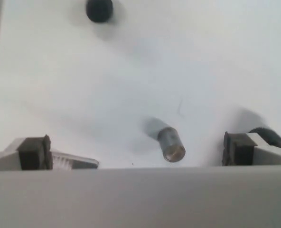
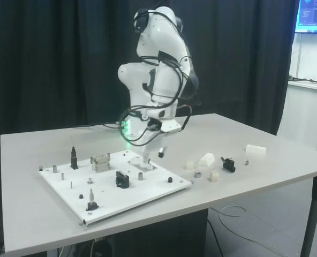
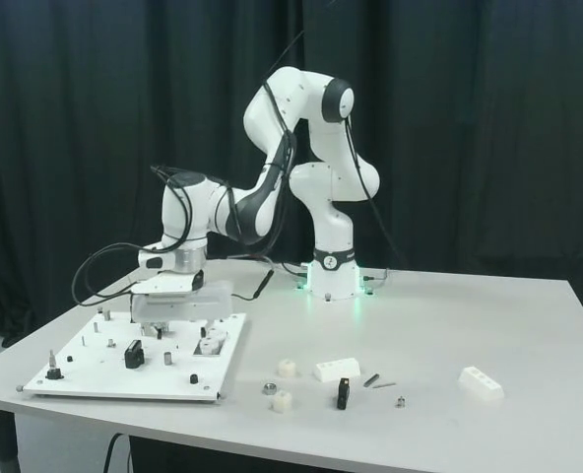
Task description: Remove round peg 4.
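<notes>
On white board (image 1: 131, 71), between spread fingertips: round peg (image 1: 170, 144) standing upright in its hole, grey metal, untouched. Gripper (image 1: 135, 153) hovering above it, jaws wide apart, nothing pinched, peg nearer one black pad (image 1: 236, 148) than the other. Black knob (image 1: 99, 10) sitting further off on same board. In room views, gripper (image 2: 153, 154) hanging low over far part of board (image 2: 110, 187), arm (image 3: 272, 187) bending down from base. Small white blocks (image 3: 336, 370) & black bits lying on grey table (image 3: 449, 325) beside board.
</notes>
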### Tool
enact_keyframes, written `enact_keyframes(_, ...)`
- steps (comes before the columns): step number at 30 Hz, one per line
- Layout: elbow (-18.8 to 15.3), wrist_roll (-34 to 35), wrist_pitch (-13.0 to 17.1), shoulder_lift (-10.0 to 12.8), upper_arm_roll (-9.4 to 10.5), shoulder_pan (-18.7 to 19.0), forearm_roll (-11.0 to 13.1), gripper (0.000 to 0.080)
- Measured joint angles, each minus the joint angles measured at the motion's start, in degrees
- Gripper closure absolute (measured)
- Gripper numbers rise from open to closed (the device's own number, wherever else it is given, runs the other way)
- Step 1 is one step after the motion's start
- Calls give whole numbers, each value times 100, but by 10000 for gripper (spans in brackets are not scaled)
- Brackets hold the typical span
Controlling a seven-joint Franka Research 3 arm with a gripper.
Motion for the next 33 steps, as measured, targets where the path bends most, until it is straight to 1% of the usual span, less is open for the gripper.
enact_keyframes(4,0,0,54,95,0,-88,147,3)
enact_keyframes(11,29,0,169,268,-1,-221,548,3)
enact_keyframes(15,82,0,178,364,-4,-283,713,3)
enact_keyframes(23,187,0,156,519,-4,-384,886,3)
enact_keyframes(33,272,0,50,625,-7,-477,989,3)
